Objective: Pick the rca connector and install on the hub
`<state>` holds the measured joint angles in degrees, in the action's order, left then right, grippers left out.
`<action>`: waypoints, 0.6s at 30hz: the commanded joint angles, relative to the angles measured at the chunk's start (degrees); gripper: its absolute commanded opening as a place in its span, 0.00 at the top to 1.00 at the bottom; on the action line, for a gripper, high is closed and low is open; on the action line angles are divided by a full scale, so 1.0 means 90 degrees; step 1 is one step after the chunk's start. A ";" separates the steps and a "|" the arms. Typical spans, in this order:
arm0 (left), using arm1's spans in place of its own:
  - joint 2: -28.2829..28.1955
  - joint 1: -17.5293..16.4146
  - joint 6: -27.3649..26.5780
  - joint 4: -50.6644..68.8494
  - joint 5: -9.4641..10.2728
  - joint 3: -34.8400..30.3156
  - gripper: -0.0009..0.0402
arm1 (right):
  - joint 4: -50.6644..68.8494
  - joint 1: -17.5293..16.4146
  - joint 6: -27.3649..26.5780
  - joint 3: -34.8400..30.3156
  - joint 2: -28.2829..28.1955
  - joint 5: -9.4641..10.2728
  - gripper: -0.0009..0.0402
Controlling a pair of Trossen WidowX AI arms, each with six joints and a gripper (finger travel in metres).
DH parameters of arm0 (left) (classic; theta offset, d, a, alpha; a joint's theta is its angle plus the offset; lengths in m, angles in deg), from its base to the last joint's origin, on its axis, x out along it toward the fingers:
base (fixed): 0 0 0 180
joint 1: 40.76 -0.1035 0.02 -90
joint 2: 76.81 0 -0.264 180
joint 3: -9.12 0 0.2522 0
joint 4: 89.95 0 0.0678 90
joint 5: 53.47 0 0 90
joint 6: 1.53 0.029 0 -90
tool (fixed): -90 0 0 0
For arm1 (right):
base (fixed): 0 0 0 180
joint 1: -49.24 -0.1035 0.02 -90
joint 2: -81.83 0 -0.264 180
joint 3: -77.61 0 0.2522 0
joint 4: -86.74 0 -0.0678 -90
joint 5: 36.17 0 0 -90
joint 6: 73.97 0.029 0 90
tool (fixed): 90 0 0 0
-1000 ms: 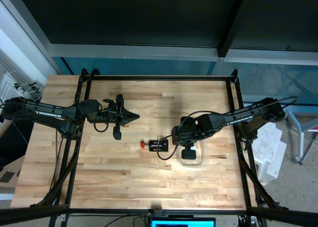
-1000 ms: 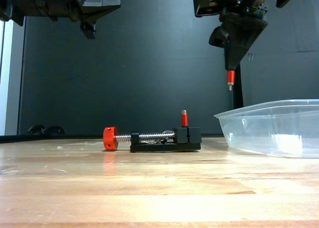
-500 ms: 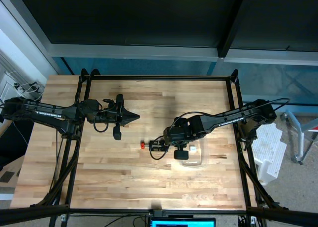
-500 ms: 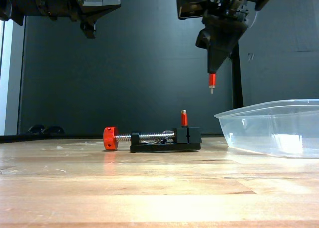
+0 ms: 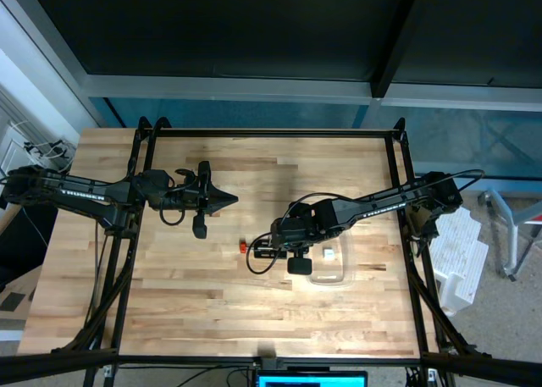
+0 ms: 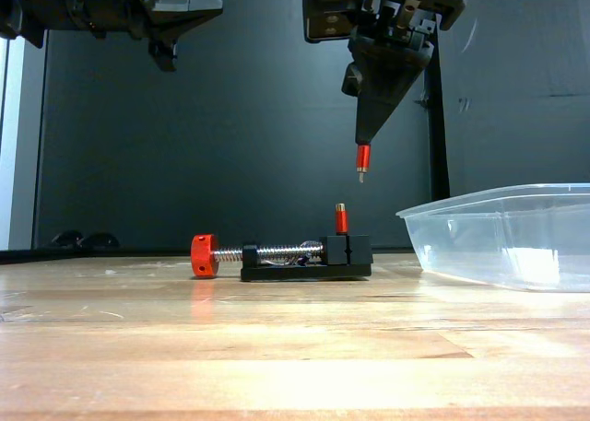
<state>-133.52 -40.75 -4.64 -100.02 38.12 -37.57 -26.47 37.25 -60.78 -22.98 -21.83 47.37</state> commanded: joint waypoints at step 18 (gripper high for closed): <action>-0.0002 0.0000 0.0002 0.0000 -0.0002 0.0000 0.98 | -0.0092 0.0080 -0.0053 -0.0243 -0.0250 -0.0024 0.98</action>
<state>-133.54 -40.75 -4.64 -100.02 38.10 -37.55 -27.41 37.91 -61.08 -24.99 -23.95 47.16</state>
